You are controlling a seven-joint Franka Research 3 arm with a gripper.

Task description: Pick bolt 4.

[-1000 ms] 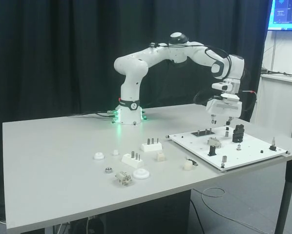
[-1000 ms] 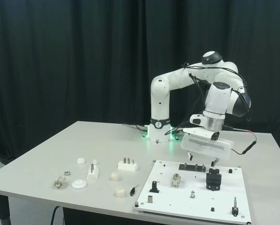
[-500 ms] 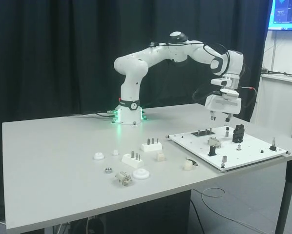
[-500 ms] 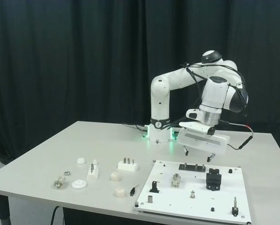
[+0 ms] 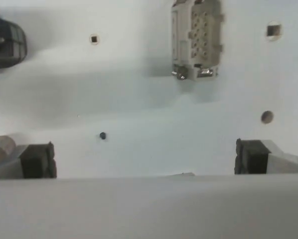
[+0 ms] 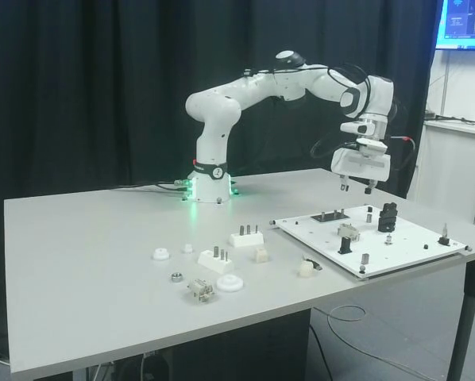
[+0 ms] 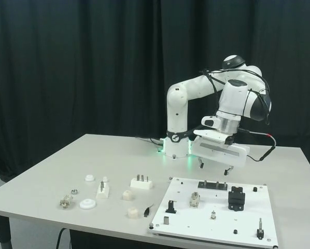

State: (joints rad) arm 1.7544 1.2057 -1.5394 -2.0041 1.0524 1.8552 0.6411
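Observation:
My gripper (image 6: 357, 188) (image 7: 213, 169) hangs open and empty above the back edge of the white board (image 6: 412, 246) (image 7: 248, 220). In the wrist view its two black fingertips (image 5: 37, 160) stand far apart, with only the board between them. Small bolts stand in a black plate (image 6: 330, 214) (image 7: 213, 184) at the back of the board, just below the gripper. More bolts stand in two white blocks on the table (image 6: 246, 236) (image 6: 214, 259) (image 7: 141, 182) (image 7: 102, 190). No marking shows which one is bolt 4.
A grey multi-pin connector (image 5: 196, 40) (image 7: 195, 199) and a black clamp (image 6: 388, 217) (image 7: 236, 198) sit on the board. White gears, a nut and a metal connector (image 6: 200, 290) lie on the grey table (image 6: 86, 246). The arm's base (image 6: 209, 184) shows a green light.
The gripper has risen and drawn back from over the board toward the arm's base. It stays open and holds nothing.

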